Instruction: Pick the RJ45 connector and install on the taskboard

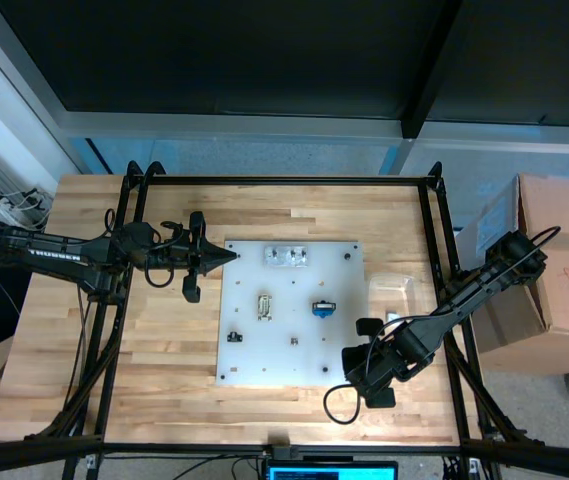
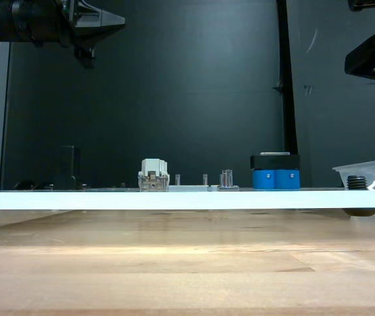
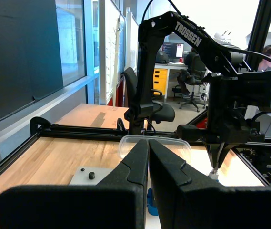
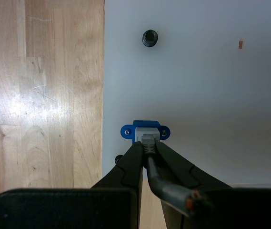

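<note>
My right gripper (image 4: pixel 148 146) is shut on the RJ45 connector (image 4: pixel 149 138), a pale plug with a dark cable trailing back between the fingers. In the right wrist view the plug lines up over the blue socket (image 4: pixel 127 132) on the white taskboard (image 4: pixel 197 71). The low view shows this gripper (image 2: pixel 372 56) high above the board and the blue socket (image 2: pixel 276 175) with nothing in it, so the plug is held clear of its seat. My left gripper (image 1: pixel 226 257) hovers at the board's left edge, shut and empty (image 3: pixel 148 153), also raised high (image 2: pixel 111 22).
A clear plastic tray (image 1: pixel 392 283) lies just right of the board. A grey connector block (image 1: pixel 264 306) and small metal posts (image 1: pixel 289 257) stand on the board. A cardboard box (image 1: pixel 559 260) sits off the table's right side. Black frame rails (image 1: pixel 284 181) ring the table.
</note>
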You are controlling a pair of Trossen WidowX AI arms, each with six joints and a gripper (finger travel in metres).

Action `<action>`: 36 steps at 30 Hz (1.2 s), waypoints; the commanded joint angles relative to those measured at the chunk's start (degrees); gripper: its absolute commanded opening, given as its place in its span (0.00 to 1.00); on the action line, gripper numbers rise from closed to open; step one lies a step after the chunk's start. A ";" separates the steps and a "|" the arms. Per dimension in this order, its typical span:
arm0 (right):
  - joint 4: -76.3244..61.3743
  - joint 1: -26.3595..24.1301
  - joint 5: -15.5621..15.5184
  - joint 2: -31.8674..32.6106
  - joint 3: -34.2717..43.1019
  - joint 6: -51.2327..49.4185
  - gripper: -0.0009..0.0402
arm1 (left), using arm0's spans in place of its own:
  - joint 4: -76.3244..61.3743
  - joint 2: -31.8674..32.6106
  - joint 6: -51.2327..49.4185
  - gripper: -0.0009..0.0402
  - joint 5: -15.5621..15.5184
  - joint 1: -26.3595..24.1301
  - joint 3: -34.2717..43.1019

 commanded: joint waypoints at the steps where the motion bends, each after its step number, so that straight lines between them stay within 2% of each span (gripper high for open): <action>1: -0.44 0.04 0.02 -0.35 0.04 0.50 0.10 | 0.02 0.00 0.02 0.02 0.00 0.02 0.02; 10: -0.87 0.07 -0.02 -0.76 0.87 0.68 0.23 | 0.09 0.00 0.02 0.02 0.00 0.02 0.02; 15: -2.45 0.20 -0.31 -2.80 1.05 0.70 0.28 | 0.04 0.00 0.02 0.02 0.00 0.02 0.02; 19: -3.30 0.28 -1.68 -5.79 1.05 0.70 0.30 | 0.04 0.00 0.00 0.02 0.00 0.00 0.02; 25: -4.98 0.28 -1.60 -9.40 1.03 0.68 0.29 | 0.04 0.00 0.02 0.02 0.00 0.02 0.02; 33: -5.33 0.28 -1.49 -9.79 1.03 0.66 0.26 | 0.04 0.00 0.02 0.02 0.00 0.02 0.02; 36: -5.33 -0.04 0.26 -10.80 0.92 0.44 0.23 | 0.04 0.00 0.00 0.02 0.00 0.02 0.02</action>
